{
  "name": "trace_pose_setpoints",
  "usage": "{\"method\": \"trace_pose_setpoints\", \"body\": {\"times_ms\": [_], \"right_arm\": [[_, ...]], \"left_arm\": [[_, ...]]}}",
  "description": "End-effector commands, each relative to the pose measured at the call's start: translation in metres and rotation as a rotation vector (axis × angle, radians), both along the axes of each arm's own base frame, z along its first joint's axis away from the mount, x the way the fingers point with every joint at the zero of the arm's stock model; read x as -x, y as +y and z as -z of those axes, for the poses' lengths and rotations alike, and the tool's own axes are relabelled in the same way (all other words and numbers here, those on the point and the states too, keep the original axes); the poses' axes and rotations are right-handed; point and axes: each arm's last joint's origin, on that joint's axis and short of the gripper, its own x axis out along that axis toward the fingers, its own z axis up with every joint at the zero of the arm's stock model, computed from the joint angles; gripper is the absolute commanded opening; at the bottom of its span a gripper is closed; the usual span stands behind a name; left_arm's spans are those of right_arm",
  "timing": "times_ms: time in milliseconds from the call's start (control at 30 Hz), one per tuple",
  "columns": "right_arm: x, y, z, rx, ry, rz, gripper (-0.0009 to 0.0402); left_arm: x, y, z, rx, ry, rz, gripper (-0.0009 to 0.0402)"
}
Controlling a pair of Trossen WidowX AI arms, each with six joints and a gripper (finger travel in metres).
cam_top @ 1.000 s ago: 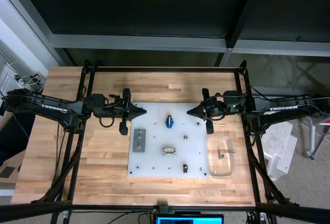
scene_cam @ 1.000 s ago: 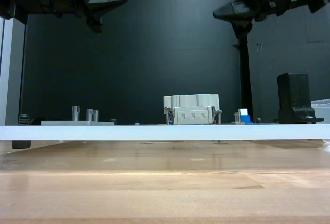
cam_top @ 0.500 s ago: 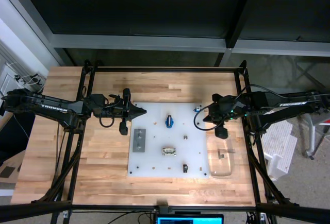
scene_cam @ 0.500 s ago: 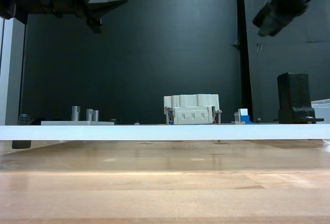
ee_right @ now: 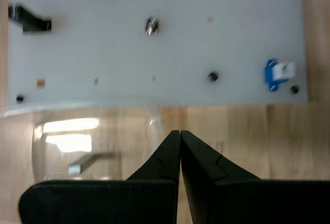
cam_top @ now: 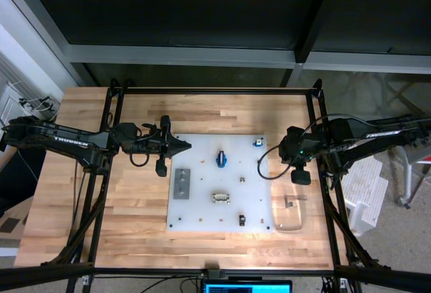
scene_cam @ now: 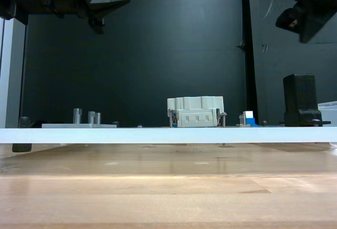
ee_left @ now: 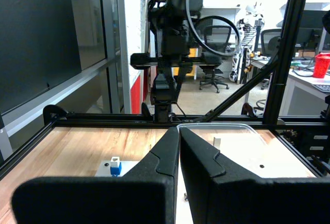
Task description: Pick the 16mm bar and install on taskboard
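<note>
The light butcher-block wooden table [cam_top: 135, 212] carries the large square white plastic taskboard [cam_top: 202, 202], which lies flat at its middle.

The black left arm [cam_top: 67, 138] has "TROSSEN" in white along its link. The black right arm [cam_top: 377, 135] has white lettering too, but it cannot be read.

The left gripper [cam_top: 183, 147] hangs high over the board's far left corner and points level toward the right. Its fingers [ee_left: 165, 154] are pressed together with nothing between them. The right gripper [cam_top: 300, 174] points down over bare wood just off the board's right edge, by the far end of the tray. Its fingers [ee_right: 167, 154] also meet at the tips and hold nothing.

The clear plastic tray with rounded corners [cam_top: 300, 222] sits on the wood just beside the board's right edge. On the board, a grey metal block [cam_top: 182, 182] lies near the left edge and a blue knob [cam_top: 221, 159] near the far middle.

The tiny grey 16mm bar [cam_top: 289, 204] is inside the tray, well apart from both grippers. In the left wrist view the bar [ee_left: 216, 142] appears to stand on end, its long axis vertical. In the right wrist view it is a blur.
</note>
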Motion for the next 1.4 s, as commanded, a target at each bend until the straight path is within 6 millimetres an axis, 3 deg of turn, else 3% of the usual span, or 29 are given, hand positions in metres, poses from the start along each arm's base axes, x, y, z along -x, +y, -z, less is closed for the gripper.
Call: {"method": "trace_pose_setpoints", "body": {"times_ms": [33,700,900,1033,1400], "right_arm": [[-0.002,0.012,0.006,0.001,0.065,-0.016,0.0000],[0.006,0.104,0.040,0.039,0.245,-0.096,0.0000],[0.006,0.115,0.047,0.042,0.252,-0.086,0.0003],[0.001,0.119,0.050,0.038,0.235,-0.087,0.0030],[-0.008,0.131,0.071,0.092,0.298,-0.089,0.0153]], "left_arm": [[0.000,0.000,0.000,0.000,0.000,0.000,0.0000],[0.000,0.000,0.000,0.000,0.000,0.000,0.0000],[0.000,0.000,0.000,0.000,0.000,0.000,0.0000],[0.000,0.000,0.000,0.000,0.000,0.000,0.0000],[0.000,0.000,0.000,0.000,0.000,0.000,0.0000]]}}
